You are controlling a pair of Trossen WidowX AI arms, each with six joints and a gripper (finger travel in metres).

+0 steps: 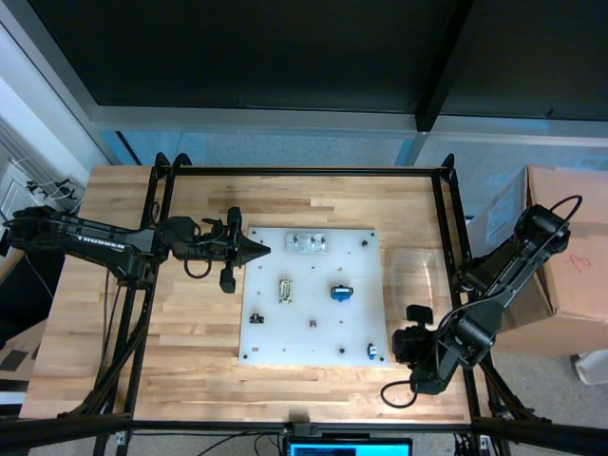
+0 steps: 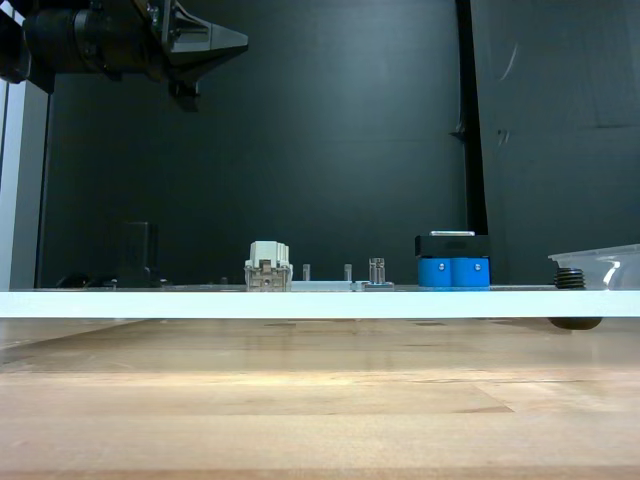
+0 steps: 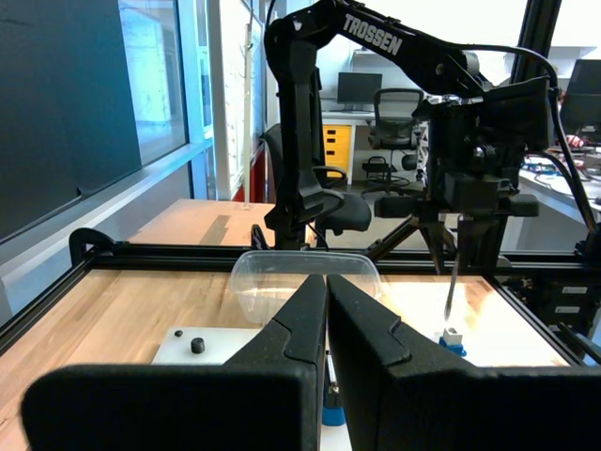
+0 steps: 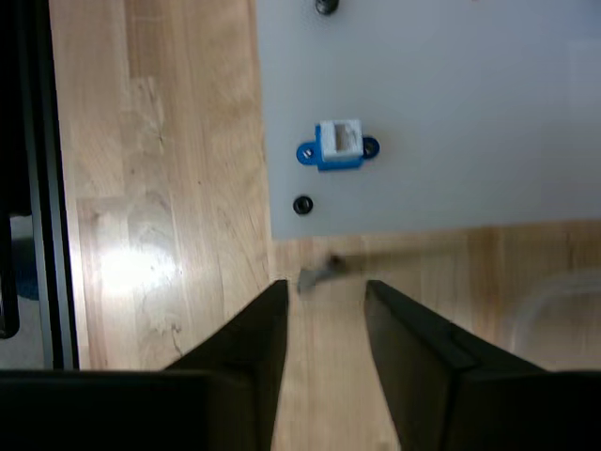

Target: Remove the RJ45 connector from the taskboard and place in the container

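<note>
TROSSEN on right arm (image 3: pixel 374 34), TROSSEN on left arm (image 1: pixel 93 237)

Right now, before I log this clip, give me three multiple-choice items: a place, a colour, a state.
1. Where is the connector? A) in the tub B) seated in its holder on the board C) gripped and lifted
2. What colour is the holder? A) blue B) red C) green
3. How are the hands? A) both open B) both shut C) left hand shut, right hand open

B: it sits in the holder at the board's near right corner.
A: blue tabs flank it.
C: the left hand, high by the board's far left edge, has fingers together; the right hand, over the table by that corner, shows a gap.
</note>
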